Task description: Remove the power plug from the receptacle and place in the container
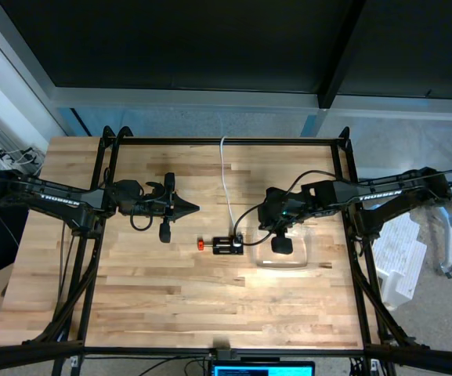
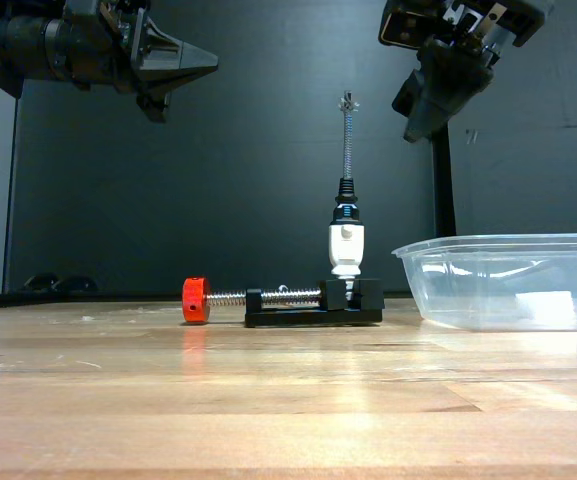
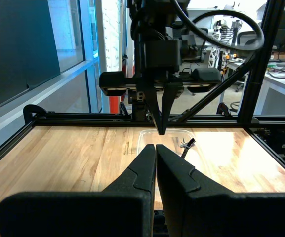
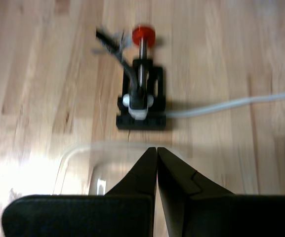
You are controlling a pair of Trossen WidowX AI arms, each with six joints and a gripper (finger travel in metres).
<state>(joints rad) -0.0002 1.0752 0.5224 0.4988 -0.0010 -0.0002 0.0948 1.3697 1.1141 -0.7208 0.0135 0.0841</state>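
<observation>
Light wood plank table (image 1: 171, 298) boxed by a black frame (image 1: 226, 142). There is a dark wall (image 2: 268, 150) behind it, and the left wrist view shows windows and lab benches past the far edge.

The container (image 2: 498, 243) sits on the table right of centre, just beside the receptacle (image 1: 227, 245) and not touching it. It is clear plastic, and a white tag (image 2: 553, 305) shows through its wall.

The receptacle lies flat with its orange-red end piece (image 2: 196, 300) pointing toward the left arm. The white cable (image 1: 226, 180) runs from it toward the far edge.

The power plug (image 2: 345, 195) is seated in the white socket on the block. It stands upright with its thin tail rising above it.

The left gripper (image 1: 186, 207) is held high over the table left of the receptacle, well apart from it and pointing inward. Its fingers (image 3: 144, 168) are pressed together on nothing.

The right gripper (image 1: 282, 247) hangs tip-down above the container, well clear of its rim. Its fingers (image 4: 142, 170) are also together, with nothing between them.
</observation>
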